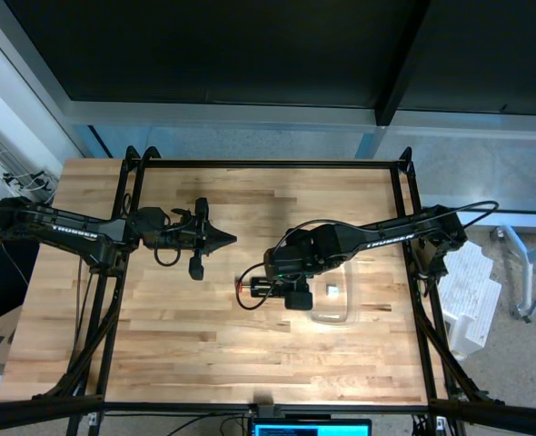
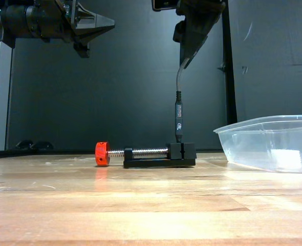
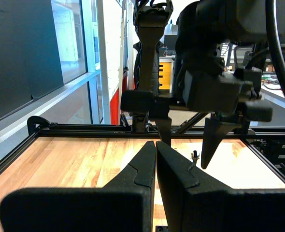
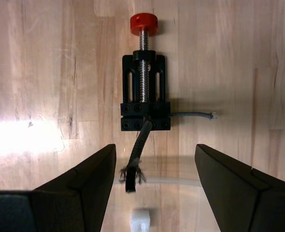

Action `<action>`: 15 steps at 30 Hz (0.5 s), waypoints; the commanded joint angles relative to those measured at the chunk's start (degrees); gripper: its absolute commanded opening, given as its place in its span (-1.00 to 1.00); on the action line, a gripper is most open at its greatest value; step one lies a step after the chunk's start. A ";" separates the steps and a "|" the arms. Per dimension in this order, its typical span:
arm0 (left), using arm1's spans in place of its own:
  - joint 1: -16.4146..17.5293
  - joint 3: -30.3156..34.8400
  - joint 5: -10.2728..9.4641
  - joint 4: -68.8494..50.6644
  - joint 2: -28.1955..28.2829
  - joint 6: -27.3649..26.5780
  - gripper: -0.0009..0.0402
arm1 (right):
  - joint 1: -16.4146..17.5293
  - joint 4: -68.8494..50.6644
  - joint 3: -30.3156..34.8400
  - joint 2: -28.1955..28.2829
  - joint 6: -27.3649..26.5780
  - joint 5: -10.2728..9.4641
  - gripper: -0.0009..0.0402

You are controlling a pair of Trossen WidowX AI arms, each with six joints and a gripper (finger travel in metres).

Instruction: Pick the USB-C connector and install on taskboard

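I see a pale wooden worktop [image 1: 204, 345], smooth with a soft sheen. The matt black plastic taskboard [image 4: 145, 104] has a shiny threaded metal screw [image 2: 146, 152] and a matt red-orange plastic knob [image 2: 102, 154]. The dark USB-C connector [image 2: 178, 115] trails a braided cable [image 4: 140, 142]. At its three o'clock is a glossy clear plastic tray [image 2: 274, 143]. The left gripper [image 3: 155, 145], at the worktop's nine o'clock, and the right gripper [image 4: 154, 145], over the taskboard, have matt black plastic fingers.

The USB-C connector [image 2: 178, 115] stood upright in the taskboard [image 2: 158, 156], with the plastic tray [image 2: 274, 141] just right. The right gripper [image 4: 154, 150] hung above, the left gripper [image 1: 227, 240] well apart leftward.
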 commanded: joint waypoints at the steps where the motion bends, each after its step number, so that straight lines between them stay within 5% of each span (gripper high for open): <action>1: 0.00 0.02 0.02 0.02 0.00 0.00 -0.96 | 0.02 -0.20 0.09 -0.90 -0.04 0.02 0.12; 15: 0.00 0.02 0.02 0.02 0.00 0.00 -0.96 | -0.02 -0.31 0.09 -1.33 -0.17 0.00 0.03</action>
